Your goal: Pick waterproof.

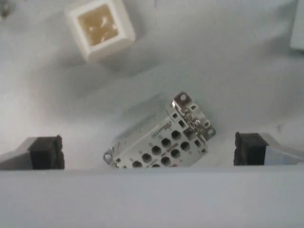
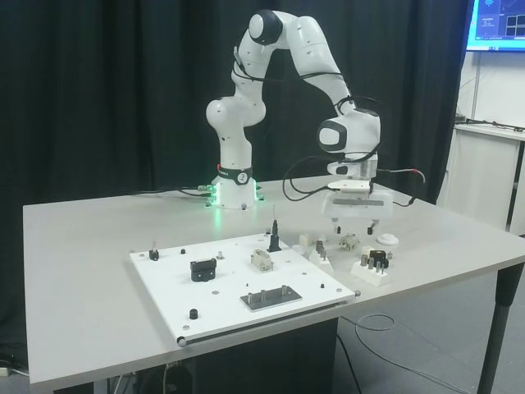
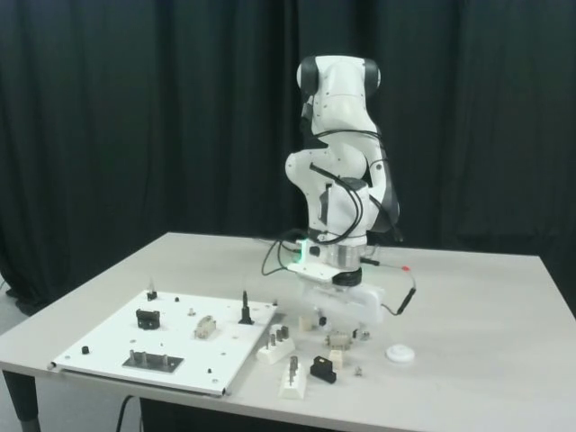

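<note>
Wrist view: gripper (image 1: 149, 151) body cuts off the lower end of the waterproof connector (image 1: 164, 142). Connector is a grey metal block, rows of round pin holes, latch at one end. It lies flat on the surface (image 1: 228, 71), long axis diagonal between the spread fingers (image 1: 46, 153), near the right edge, untouched.

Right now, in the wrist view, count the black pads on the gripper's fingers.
2. One black pad is on one side of the grey connector, the other on the opposite side; neither touches it. None seems hidden.
</note>
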